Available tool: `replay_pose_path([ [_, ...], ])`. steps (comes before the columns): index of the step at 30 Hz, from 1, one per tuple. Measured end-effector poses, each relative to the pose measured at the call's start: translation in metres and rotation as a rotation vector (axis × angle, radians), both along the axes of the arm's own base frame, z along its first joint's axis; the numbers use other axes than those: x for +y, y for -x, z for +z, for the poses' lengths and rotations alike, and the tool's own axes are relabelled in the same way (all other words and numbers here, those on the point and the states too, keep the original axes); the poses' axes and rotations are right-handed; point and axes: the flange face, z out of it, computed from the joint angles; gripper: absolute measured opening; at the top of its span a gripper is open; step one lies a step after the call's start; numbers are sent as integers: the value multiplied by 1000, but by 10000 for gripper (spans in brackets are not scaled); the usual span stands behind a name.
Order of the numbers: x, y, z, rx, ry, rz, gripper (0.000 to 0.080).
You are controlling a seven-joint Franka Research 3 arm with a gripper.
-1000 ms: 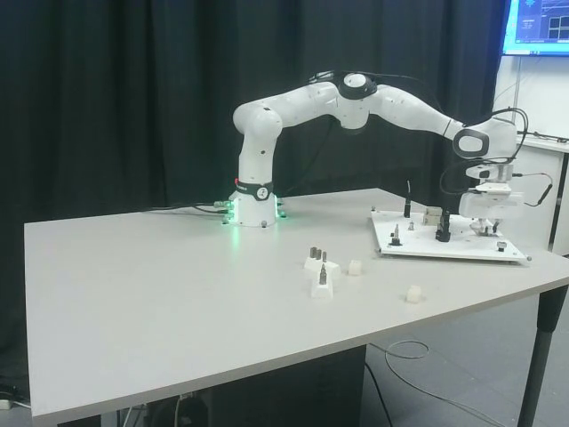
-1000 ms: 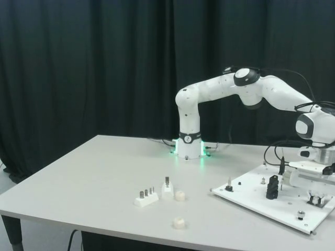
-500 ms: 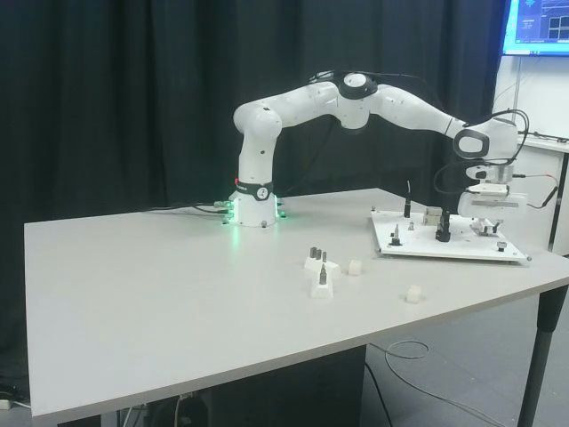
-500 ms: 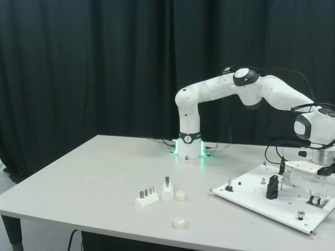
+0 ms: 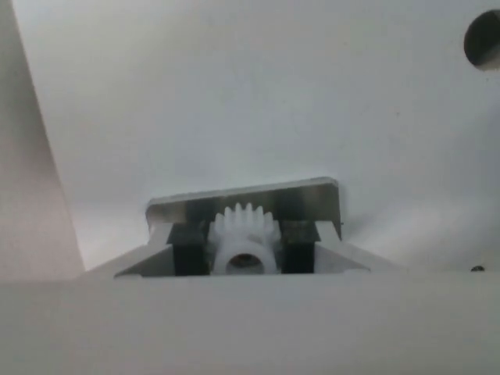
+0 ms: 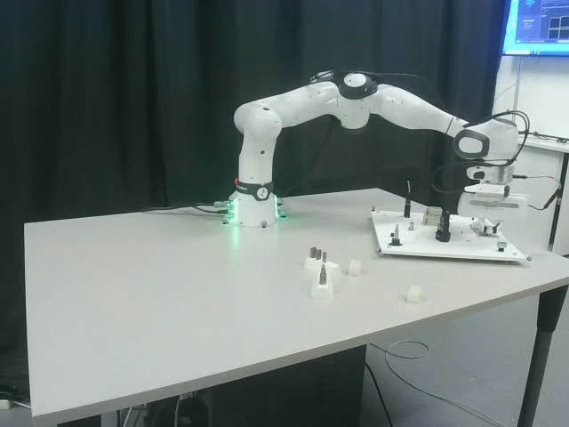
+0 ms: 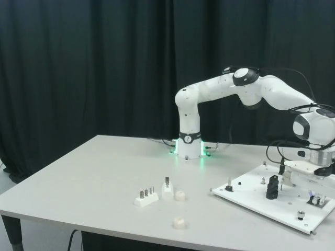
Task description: Insert small gear.
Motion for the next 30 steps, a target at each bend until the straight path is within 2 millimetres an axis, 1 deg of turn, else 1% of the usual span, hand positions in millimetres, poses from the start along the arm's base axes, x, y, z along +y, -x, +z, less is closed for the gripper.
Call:
replay_pose_path([
  [7, 0, 0, 0, 0, 0, 6, 199],
  [25, 0, 1, -4, -5, 7, 245, 199],
  [30, 1, 2, -4, -9, 11, 274, 199],
])
